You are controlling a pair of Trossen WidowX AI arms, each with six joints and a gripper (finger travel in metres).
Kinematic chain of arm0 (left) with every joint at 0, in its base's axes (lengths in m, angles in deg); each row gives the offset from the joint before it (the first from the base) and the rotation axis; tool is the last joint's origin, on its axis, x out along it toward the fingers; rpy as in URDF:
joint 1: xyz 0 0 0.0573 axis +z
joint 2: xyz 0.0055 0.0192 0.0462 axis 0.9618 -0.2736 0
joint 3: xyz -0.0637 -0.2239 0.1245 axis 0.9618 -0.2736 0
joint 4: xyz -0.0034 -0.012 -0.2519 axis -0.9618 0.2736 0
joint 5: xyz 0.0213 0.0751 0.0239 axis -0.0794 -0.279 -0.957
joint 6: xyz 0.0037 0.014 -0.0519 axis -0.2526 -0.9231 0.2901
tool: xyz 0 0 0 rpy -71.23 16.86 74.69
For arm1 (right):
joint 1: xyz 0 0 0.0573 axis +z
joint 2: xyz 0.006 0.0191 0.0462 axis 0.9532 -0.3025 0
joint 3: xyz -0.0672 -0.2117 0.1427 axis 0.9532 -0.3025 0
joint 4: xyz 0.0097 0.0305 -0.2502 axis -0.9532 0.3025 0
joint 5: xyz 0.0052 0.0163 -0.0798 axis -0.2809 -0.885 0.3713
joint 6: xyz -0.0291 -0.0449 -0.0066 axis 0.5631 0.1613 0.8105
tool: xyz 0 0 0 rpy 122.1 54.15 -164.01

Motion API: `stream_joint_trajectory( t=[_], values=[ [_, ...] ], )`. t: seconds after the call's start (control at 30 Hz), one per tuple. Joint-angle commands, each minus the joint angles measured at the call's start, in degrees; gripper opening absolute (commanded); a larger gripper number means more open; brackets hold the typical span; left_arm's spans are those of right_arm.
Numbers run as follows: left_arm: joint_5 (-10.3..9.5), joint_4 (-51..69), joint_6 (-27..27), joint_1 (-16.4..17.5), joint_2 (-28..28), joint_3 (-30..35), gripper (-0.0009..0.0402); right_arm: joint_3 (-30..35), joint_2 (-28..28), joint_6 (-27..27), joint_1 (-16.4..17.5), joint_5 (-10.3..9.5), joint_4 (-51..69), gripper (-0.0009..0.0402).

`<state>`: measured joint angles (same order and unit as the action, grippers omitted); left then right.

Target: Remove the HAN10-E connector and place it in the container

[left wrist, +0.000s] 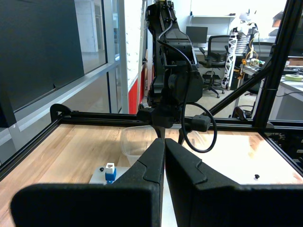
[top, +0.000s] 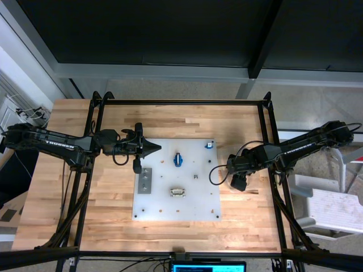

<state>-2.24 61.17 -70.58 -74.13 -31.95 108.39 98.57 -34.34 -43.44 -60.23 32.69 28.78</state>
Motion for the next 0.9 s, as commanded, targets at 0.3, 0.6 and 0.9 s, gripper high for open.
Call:
stream_joint_trajectory(
  t=[0.3, 0.6, 0.9],
  values=[
    [0.02, 0.00, -0.02, 0.02, 0.00, 0.00, 0.0000, 0.55, 0.02, 0.00, 0.02, -0.04, 0.68, 0.0243],
    [0.02, 0.00, -0.02, 0.02, 0.00, 0.00, 0.0000, 3.15, 0.11, 0.04, 0.02, -0.02, 3.80, 0.0243],
    [0.02, 0.00, -0.02, 0.02, -0.02, 0.00, 0.0000, 7.26, 0.48, 0.20, 0.02, 0.07, 7.56, 0.0243]
  ],
)
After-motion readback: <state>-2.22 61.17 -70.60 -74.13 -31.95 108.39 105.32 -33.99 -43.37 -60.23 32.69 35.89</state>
